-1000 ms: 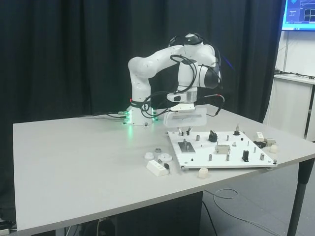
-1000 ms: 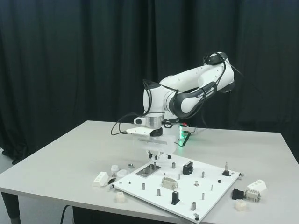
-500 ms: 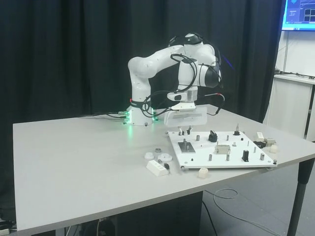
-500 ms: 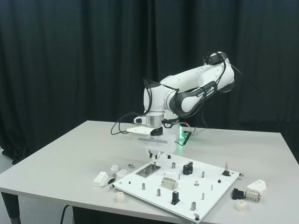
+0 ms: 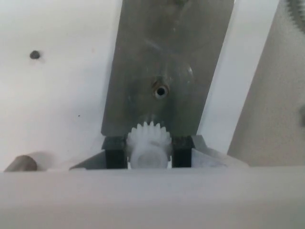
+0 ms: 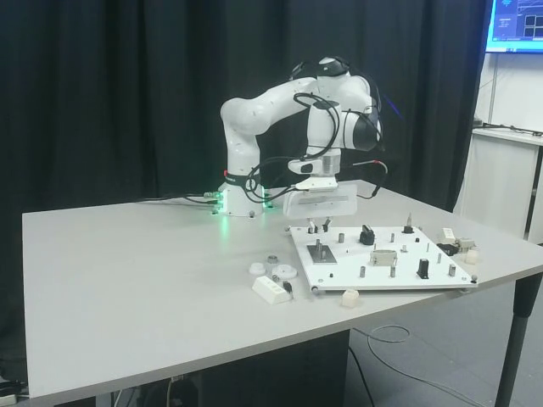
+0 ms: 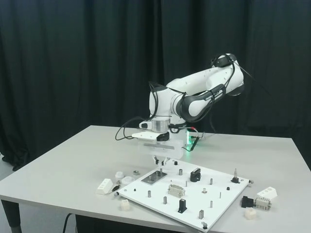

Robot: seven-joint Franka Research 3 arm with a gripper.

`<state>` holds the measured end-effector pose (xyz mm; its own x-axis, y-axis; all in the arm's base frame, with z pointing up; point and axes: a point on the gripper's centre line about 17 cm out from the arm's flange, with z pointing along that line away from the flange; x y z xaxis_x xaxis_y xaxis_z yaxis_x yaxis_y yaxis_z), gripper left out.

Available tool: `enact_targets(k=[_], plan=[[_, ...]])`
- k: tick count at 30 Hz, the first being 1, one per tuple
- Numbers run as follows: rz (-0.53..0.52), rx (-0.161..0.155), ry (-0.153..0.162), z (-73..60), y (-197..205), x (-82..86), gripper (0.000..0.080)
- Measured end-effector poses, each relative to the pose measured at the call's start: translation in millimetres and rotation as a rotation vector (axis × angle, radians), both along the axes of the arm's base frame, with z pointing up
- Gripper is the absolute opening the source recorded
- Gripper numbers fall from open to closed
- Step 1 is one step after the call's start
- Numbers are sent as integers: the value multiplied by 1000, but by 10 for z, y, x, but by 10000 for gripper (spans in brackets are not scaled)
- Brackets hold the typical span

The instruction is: Place small gear.

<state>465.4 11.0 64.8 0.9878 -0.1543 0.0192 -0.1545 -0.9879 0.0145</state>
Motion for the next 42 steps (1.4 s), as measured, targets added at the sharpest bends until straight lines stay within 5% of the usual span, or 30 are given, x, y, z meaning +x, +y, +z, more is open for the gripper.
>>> enact_targets(k=[17, 42], plan=[[86, -73, 1, -23, -483, -70, 199], [148, 2, 2, -261, -891, -139, 197]])
